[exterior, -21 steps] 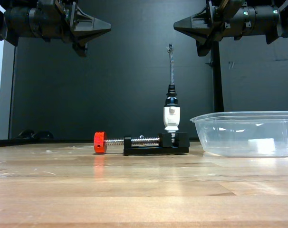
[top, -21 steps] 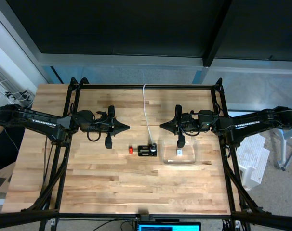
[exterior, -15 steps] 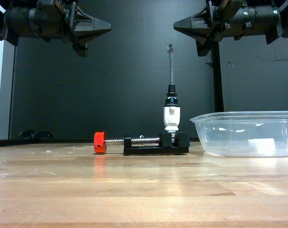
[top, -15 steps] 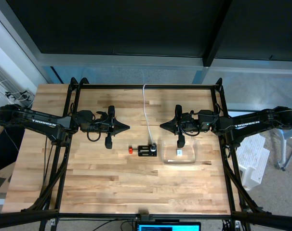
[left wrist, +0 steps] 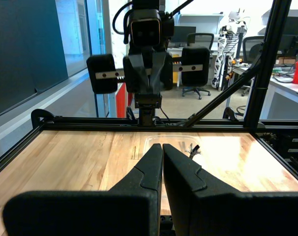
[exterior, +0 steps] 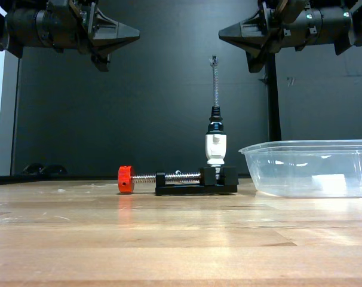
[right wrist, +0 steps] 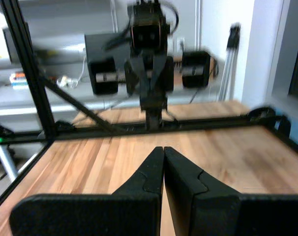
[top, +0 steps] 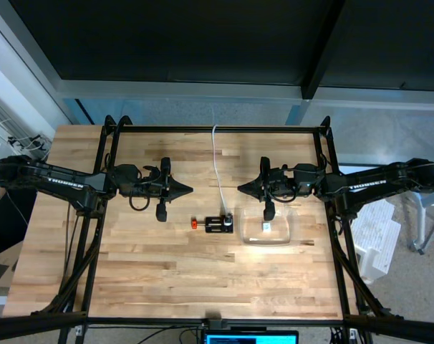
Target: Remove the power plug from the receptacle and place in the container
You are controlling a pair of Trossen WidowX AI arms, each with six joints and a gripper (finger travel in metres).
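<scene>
**Left gripper and right gripper closed, high above the plug**

Both grippers hang in the air over the middle of the table, tips facing each other and well apart. On each one the fingers are pressed together and nothing is between them.

Between them, lower down, the plug stands upright in the white socket. A small black clamp with a red knob holds the socket on the table. The clear tray lies just beside the clamp, toward the right edge of the table, and we see no plug in it.

We judge the plug to be light and rigid, but seated with some friction, so it will need a straight pull upward. The best place to take hold is the black body just above the socket. Its thin cord stub would probably bend and give poor control. Smooth plastic may slip, so the pinch should be firm and square.
</scene>
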